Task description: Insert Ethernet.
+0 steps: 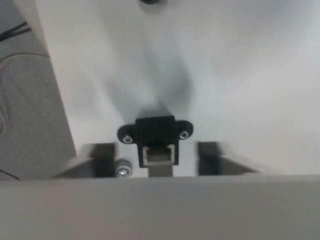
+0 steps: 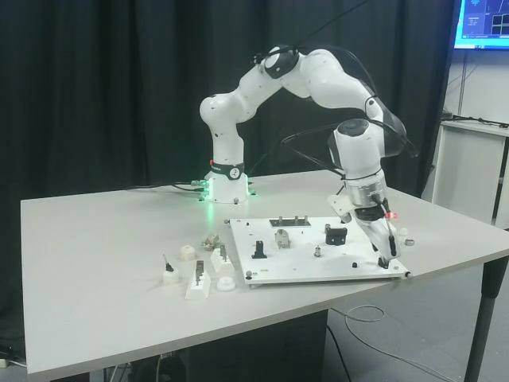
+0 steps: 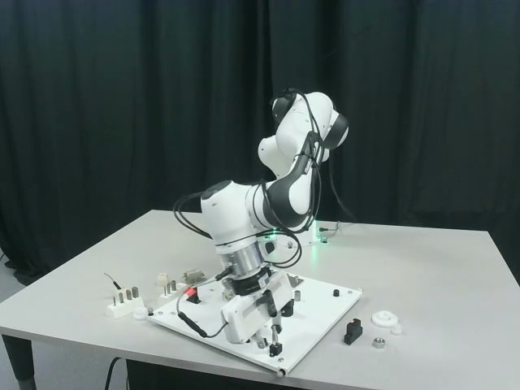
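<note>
Wrist view, nearest first: gripper (image 1: 156,159) had its fingers (image 1: 105,159) spread wide, with a clear gap on each side of the Ethernet plug (image 1: 159,156), so it gripped nothing. The plug sat between the fingers, butted against the mouth of the black socket (image 1: 155,129), which was screwed to the white board (image 1: 240,75). How deep it went could not be told.

Progress, as a judgement: the plug looked placed at or in the socket with the grip let go, so the insertion was likely done or nearly so. What was left was confirming the seat and backing the arm off.

View differences: only the wrist view showed the plug, socket and finger gap. In both room views the gripper hid them. The room views showed the gripper low at the board's corner, loose white parts (image 2: 199,278) on the grey table (image 2: 95,239) beside the board, and the arm's base (image 2: 225,179) further back
</note>
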`<state>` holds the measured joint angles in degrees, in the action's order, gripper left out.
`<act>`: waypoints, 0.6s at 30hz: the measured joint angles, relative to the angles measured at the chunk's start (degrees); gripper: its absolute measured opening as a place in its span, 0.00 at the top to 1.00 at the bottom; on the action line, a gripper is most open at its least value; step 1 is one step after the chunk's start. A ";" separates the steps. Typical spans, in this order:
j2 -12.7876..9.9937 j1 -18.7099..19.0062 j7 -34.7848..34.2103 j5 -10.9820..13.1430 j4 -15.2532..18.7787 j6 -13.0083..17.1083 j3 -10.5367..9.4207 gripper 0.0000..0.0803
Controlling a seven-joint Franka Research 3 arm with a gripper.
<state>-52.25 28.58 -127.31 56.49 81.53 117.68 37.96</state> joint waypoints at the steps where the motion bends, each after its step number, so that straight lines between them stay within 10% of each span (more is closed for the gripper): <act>1: -0.12 0.00 0.00 0.00 -0.17 0.00 0.10 0.43; 6: -0.67 -0.01 0.00 0.00 -1.33 -0.12 0.69 0.43; 7: -0.74 -0.01 0.00 0.00 -1.58 -0.20 0.83 0.09; 18: -0.89 -0.04 0.00 -0.59 -4.07 -2.55 2.42 0.02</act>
<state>-53.14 28.54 -127.31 55.89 77.45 115.13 40.37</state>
